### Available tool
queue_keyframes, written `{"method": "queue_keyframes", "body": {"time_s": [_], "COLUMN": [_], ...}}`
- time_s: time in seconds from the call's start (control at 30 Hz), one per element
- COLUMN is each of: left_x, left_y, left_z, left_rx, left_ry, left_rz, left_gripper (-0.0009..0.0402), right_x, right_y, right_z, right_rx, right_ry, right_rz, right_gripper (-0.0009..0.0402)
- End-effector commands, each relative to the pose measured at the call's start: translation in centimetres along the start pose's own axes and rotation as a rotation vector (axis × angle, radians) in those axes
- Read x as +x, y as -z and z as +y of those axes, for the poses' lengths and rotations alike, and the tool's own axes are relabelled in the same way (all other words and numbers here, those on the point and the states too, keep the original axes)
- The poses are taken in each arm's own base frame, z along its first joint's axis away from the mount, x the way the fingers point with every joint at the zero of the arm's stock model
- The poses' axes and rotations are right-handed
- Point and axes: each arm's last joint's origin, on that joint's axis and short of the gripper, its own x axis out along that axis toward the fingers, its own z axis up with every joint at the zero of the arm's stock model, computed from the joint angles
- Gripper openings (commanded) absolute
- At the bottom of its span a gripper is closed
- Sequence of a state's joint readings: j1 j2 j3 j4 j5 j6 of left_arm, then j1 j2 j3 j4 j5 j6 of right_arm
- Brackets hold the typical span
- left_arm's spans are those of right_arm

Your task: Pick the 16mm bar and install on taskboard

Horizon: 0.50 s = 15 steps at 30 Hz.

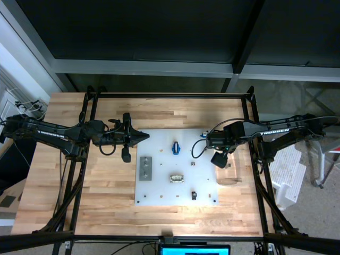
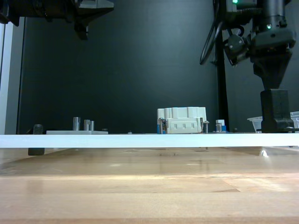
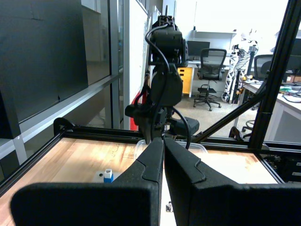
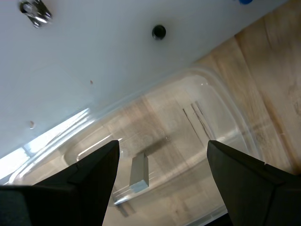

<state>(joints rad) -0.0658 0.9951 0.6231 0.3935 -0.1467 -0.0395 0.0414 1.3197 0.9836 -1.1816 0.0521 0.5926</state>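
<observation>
Wooden bench [image 1: 106, 202], white task board [image 1: 159, 196] at centre | left claw [image 1: 144, 137] high over board's left edge, fingers pressed together, holding nothing | right claw [image 4: 162, 143] low over clear tray [image 4: 188, 122] just beside board's right edge, fingers spread wide | 16mm bar [image 4: 139, 173] lying free in tray, between the fingers, untouched

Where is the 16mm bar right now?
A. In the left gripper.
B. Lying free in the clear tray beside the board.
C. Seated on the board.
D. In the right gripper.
B: the 16mm bar lies free in the clear tray, under the open right gripper; the shut left gripper hovers at the left edge of the board.
</observation>
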Motion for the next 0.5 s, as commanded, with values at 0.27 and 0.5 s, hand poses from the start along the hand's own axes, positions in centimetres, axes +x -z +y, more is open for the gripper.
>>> {"method": "queue_keyframes", "body": {"time_s": [0.27,0.5], "left_x": [0.0,0.0], "left_y": [0.0,0.0], "left_z": [0.0,0.0], "left_rx": [0.0,0.0], "left_ry": [0.0,0.0], "left_rz": [0.0,-0.001], "left_gripper": [0.0001,0.0001], "right_x": [2.3,3.1], "right_y": [0.7,0.6], "right_z": [-0.2,0.0], "right_rx": [0.0,-0.001], "right_ry": [0.009,-0.009], "right_rz": [0.016,-0.012], "right_gripper": [0.0261,0.0261]}}
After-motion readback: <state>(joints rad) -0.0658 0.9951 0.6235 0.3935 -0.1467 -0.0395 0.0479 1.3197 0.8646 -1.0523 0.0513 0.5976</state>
